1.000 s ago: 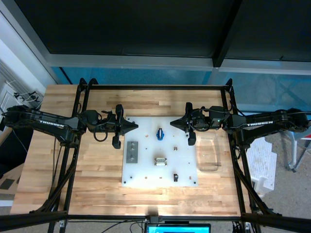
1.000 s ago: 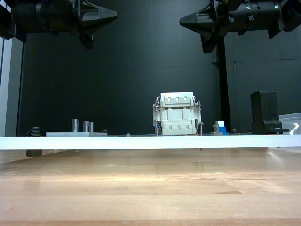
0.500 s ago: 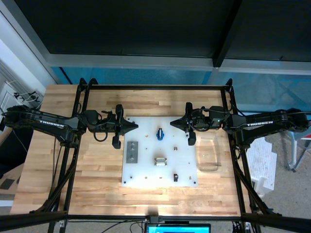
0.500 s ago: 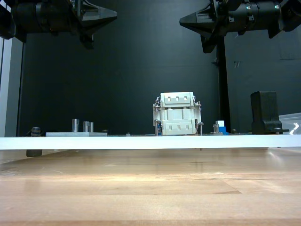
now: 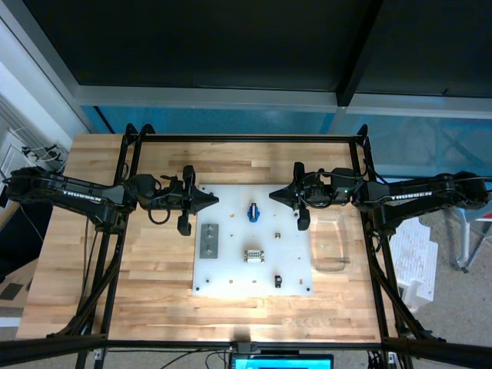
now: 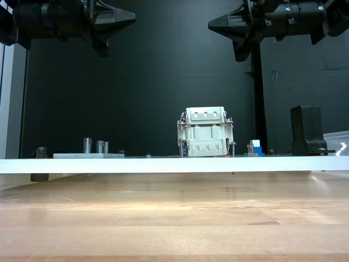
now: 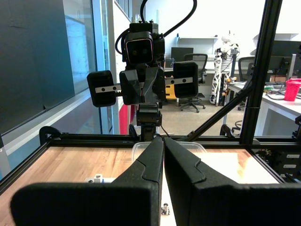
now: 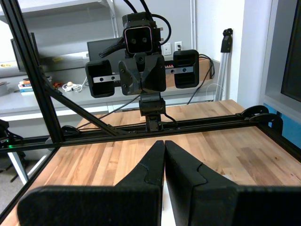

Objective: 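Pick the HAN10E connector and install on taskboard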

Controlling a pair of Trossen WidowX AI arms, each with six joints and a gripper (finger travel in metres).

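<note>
"HAN10E connector [image 5: 253, 256], where is it?"

"Just below the middle of the high view, standing on the taskboard [image 5: 231, 270]. From table height it sits at the centre of the frame: a boxy beige-grey plastic block in two stacked tiers, with small silvery metal posts at both ends. Its base meets the flat white plate."

"What else is on the board?"

"A dull grey metal block [image 5: 209, 240] with two holes lies left of the connector. A small blue piece [image 5: 254, 211] is above it in the frame, and a small black part [image 5: 279, 280] is at its lower right. A clear plastic tray [image 5: 330, 244] with rounded corners lies just off the board's right edge, on the pale wood-plank table [image 5: 146, 292]."

"And the arms?"

"The left gripper [image 5: 211, 198] hangs over the board's upper left corner. The right gripper [image 5: 274, 194] hangs over its upper edge, right of the blue piece. Both are well above the connector and apart from it. In each wrist view the matte black fingers are pressed together into one tapering wedge, holding nothing."
</note>
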